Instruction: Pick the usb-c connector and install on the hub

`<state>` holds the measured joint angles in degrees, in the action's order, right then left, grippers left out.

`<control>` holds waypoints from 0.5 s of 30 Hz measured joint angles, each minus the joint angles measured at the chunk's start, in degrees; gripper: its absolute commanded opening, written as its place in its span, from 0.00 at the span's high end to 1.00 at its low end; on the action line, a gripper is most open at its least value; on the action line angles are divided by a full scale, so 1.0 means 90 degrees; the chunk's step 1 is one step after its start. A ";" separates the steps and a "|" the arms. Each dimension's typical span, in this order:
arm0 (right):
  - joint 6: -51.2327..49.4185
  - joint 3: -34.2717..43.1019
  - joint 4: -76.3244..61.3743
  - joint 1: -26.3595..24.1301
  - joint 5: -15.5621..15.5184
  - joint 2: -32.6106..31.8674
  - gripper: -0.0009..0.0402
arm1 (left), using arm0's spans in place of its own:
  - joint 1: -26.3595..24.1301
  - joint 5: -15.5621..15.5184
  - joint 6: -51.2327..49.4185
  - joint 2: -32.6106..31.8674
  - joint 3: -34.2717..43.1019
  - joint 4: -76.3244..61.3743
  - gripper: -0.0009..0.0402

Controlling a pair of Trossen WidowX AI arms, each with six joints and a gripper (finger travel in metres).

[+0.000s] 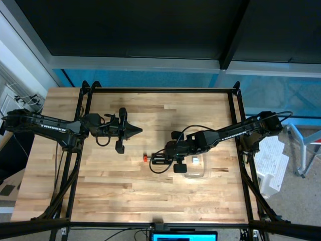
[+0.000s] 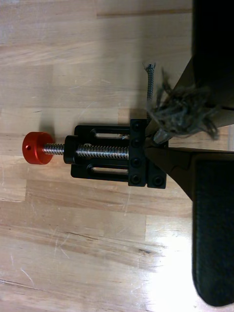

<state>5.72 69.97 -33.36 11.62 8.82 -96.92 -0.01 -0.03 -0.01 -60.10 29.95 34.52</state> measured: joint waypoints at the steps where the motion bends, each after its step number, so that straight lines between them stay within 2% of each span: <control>1: 0.0000 0.0000 -0.0005 0.0000 0.0000 0.0005 0.98 | 0.0000 0.0000 0.0000 0.0000 0.0000 0.0000 0.98; 15: -0.0015 0.0002 0.0216 0.0000 0.0005 -0.0177 0.98 | 0.0000 0.0000 0.0000 0.0000 0.0000 0.0000 0.98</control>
<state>5.58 70.00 -31.42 11.62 8.86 -98.52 -0.01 -0.03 -0.01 -60.10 29.95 34.52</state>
